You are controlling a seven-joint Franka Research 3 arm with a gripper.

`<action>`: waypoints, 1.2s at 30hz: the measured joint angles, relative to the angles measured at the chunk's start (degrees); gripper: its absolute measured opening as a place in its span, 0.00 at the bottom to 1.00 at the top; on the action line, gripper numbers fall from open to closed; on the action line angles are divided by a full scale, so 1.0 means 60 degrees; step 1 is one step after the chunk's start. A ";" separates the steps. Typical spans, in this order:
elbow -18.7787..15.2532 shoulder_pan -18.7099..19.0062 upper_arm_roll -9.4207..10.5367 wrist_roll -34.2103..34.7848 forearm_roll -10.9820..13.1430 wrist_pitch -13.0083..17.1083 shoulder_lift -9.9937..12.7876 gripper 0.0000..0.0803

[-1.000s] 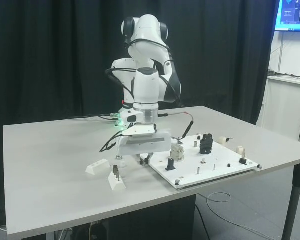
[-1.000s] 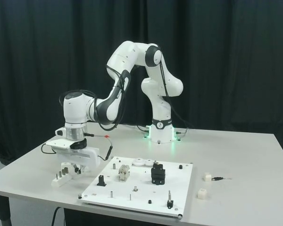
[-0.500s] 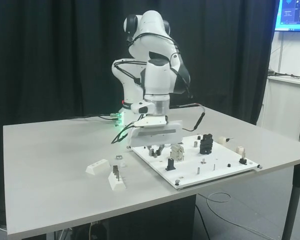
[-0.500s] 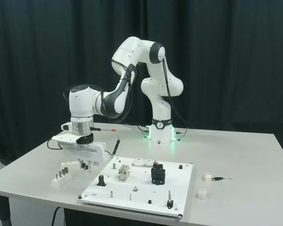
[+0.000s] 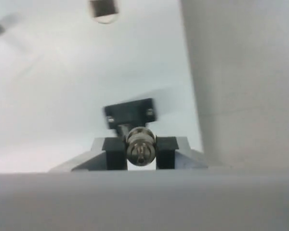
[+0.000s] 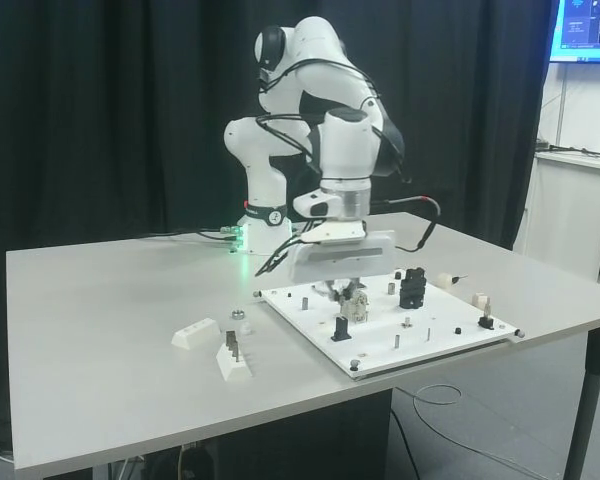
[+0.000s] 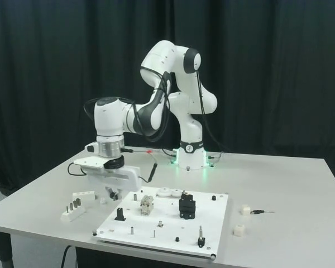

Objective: Insert BNC.

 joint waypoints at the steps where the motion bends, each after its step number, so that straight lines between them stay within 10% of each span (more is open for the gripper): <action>1: 0.0000 0.0062 0.0000 0.0070 0.0000 -0.0003 -0.0006 0.15; 36: -0.0156 0.1800 0.0010 0.3393 -0.0004 0.0257 0.0008 0.15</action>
